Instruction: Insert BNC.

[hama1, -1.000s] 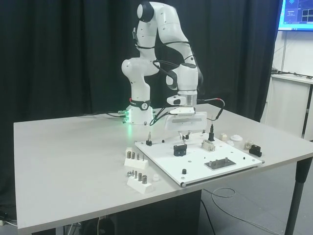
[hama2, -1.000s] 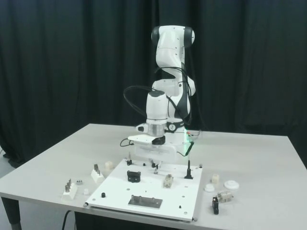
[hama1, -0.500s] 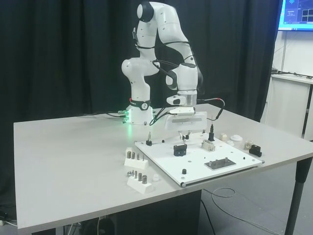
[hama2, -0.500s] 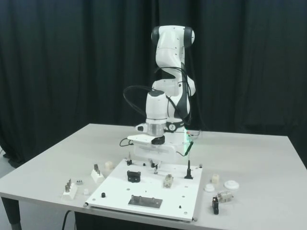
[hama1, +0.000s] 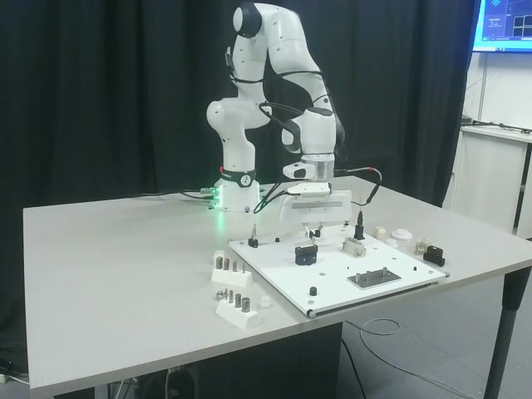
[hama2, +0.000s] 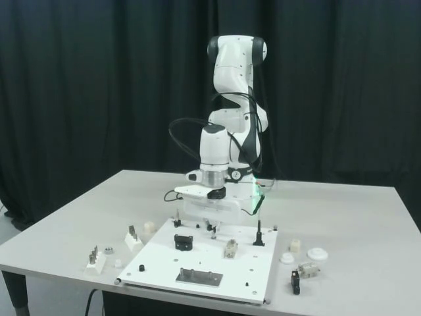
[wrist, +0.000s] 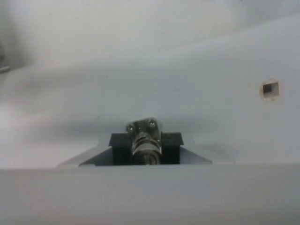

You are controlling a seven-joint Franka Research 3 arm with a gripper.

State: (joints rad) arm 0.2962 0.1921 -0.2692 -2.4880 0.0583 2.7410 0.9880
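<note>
Right now the end effector [hama1: 313,226] hangs over the white board [hama1: 332,270], whether clamped or spread I cannot tell, directly above the small, rigid metal plug [wrist: 146,143], probably light and best gripped around its ribbed barrel.

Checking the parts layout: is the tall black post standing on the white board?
Yes, the black post stands upright near the far edge of the white board.
</note>
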